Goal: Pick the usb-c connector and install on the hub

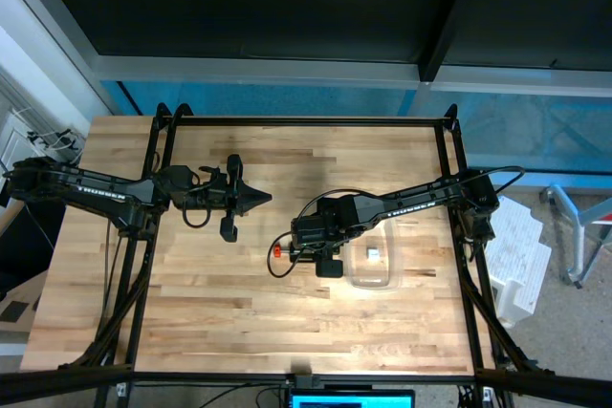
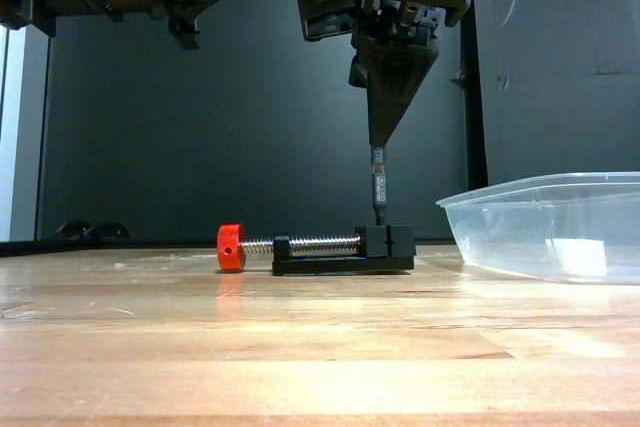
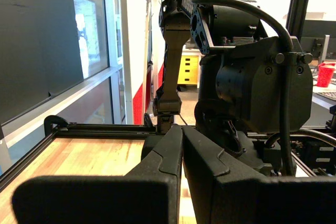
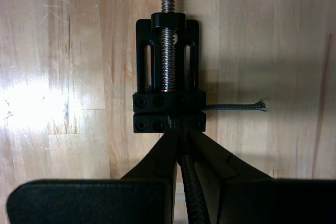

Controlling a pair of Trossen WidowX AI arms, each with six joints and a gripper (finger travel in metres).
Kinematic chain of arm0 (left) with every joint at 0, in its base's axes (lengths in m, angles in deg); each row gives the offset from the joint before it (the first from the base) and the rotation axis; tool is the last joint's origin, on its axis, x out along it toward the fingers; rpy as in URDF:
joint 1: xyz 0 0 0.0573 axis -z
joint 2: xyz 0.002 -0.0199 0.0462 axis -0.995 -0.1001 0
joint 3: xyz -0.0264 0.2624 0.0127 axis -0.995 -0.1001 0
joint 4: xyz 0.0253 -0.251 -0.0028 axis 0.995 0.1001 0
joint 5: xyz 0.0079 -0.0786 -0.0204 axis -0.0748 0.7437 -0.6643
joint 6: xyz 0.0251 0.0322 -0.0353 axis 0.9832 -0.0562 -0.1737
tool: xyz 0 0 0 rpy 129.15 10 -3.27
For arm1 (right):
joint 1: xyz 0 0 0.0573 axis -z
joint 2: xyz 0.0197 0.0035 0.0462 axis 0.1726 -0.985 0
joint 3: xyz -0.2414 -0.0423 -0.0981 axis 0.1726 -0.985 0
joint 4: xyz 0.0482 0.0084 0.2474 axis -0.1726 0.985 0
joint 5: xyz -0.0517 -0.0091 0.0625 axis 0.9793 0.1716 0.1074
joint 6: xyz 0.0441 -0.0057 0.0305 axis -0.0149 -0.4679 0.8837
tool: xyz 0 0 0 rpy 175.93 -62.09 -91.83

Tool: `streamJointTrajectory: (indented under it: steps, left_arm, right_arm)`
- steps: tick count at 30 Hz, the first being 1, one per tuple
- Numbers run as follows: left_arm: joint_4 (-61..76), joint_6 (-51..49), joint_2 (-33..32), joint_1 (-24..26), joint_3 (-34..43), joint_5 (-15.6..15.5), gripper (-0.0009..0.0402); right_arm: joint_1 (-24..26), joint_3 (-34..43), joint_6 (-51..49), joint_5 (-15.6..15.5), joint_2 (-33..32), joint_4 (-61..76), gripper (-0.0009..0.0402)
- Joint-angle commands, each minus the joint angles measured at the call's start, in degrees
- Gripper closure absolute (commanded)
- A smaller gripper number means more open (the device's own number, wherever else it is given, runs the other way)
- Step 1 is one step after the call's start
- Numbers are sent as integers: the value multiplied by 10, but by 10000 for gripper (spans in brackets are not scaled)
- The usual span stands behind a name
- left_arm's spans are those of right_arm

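- Your right gripper [image 2: 378, 142] hangs over the middle of the counter [image 2: 300, 347], pointing straight down. It is clenched on the usb-c connector [image 2: 378, 187].
- The connector is held upright, a slim grey plug below the fingertips. Its lower end meets the top of a small black clamp [image 2: 340, 247] that lies on the counter.
- You cannot tell from any view whether the plug's tip is seated or only touching.
- The clamp has a bare threaded screw ending in a red knob [image 2: 230, 247], which points towards the left arm.
- In the right wrist view a dark braided cable [image 4: 191, 192] runs up between the fingers. A short braided cord [image 4: 233, 107] with a frayed end sticks out of the clamp's side.
- Your left gripper [image 1: 260, 200] is raised above the counter's left half, well apart from the clamp. It points towards the right arm, with its fingers pressed together and nothing between them.
- A clear plastic tub [image 2: 540, 222] sits just beside the clamp on the right arm's side. It holds a small pale item [image 1: 374, 253], too small to identify.
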Motion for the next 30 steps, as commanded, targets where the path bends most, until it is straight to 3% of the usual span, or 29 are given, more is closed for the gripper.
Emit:
streamJointTrajectory:
  steps: [1,30]
  left_arm:
    - [0,0,0,0,0,0,393]
    - [0,0,0,0,0,0,393]
  right_arm:
    - [0,0,-1,0,0,0,394]
    - [0,-6,-4,-5,0,-8,393]
